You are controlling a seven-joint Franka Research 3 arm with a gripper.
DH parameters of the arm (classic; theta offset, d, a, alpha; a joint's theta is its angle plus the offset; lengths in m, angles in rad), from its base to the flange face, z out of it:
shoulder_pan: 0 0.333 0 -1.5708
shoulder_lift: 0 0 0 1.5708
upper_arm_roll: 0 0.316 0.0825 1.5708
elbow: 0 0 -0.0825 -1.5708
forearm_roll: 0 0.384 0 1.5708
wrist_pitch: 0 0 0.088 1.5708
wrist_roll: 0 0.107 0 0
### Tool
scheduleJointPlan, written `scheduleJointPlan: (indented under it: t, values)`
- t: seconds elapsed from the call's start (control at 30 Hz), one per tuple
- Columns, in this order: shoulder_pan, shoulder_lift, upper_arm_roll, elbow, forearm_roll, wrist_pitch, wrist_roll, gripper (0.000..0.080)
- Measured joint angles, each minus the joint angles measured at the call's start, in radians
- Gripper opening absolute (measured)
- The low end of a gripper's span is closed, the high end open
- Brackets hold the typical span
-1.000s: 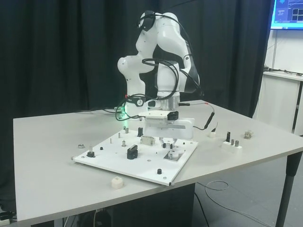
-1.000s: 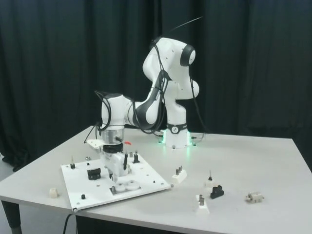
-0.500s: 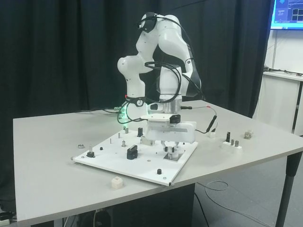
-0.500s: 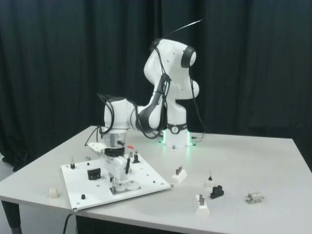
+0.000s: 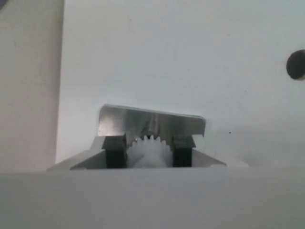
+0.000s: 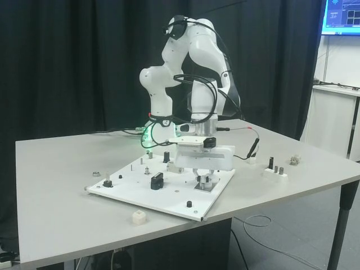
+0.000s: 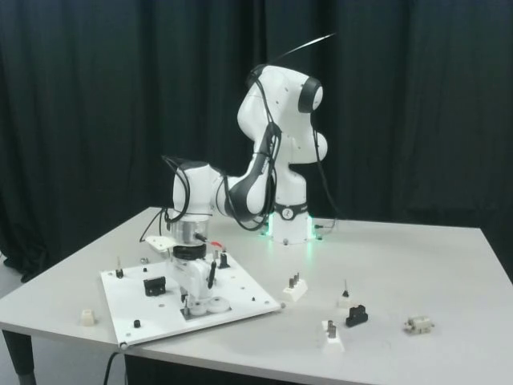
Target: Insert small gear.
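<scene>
Between my two black fingertips, wrist view: small gear (image 5: pixel 148 151) pinched across its toothed rim, grey metal plate (image 5: pixel 151 123) right behind. Looks like light, rigid plastic with fine teeth, so flank grip, modest force. Gripper (image 5: pixel 148 151) closed down to gear width, holding it.

First room view: gripper (image 6: pixel 203 175) just above the white board (image 6: pixel 163 188), by the gear fixture.

Second room view: same spot, two white gears (image 7: pixel 207 305) already seated on the board (image 7: pixel 160 309).
</scene>
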Motion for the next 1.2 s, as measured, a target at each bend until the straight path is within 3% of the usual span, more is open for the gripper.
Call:
scheduleJointPlan:
  t: [1.2]
  values:
    - [-0.012, 0.034, 0.000, 0.048, -0.057, -0.023, 0.003, 0.0199]
